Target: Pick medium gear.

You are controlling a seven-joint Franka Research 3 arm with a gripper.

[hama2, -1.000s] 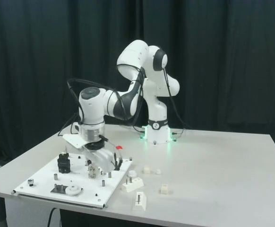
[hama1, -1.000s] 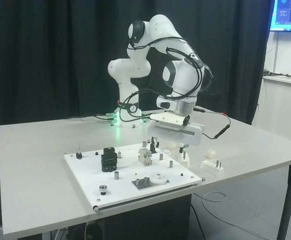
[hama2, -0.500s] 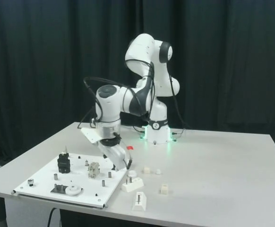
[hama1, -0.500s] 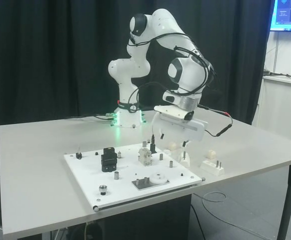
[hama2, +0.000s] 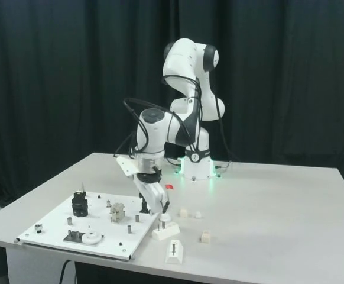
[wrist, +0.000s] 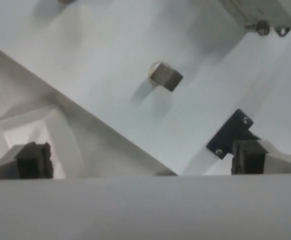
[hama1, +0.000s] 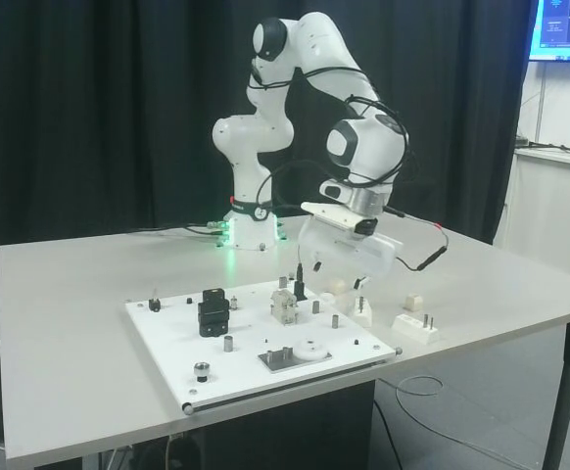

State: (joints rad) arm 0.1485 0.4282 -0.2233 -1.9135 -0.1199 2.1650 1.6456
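Note:
A white toothed gear [hama1: 311,350] [hama2: 91,238] lies flat near the front edge of the white board [hama1: 167,333] [hama2: 48,228]. A smaller white round part [hama2: 165,218] sits on a low white stand [hama2: 163,232] [hama1: 363,313] just off the board's right edge. My gripper [hama1: 330,277] [hama2: 154,208] [wrist: 140,158] hangs tilted over that edge of the board, close above the stand. It is open, with the black fingertips [wrist: 33,160] far apart and nothing between them. A short grey peg [wrist: 165,77] on the board shows in the wrist view.
On the board stand a black block [hama1: 213,311] [hama2: 79,204], a small grey fixture [hama1: 284,304] [hama2: 117,213] and several pegs. More white stands [hama1: 417,323] [hama2: 174,251] and small cubes [hama1: 414,302] [hama2: 205,236] lie on the grey table [hama1: 70,284] beside the board.
The arm has swung from over the middle of the board to its right edge, ending above the white stand. The gripper stays empty.

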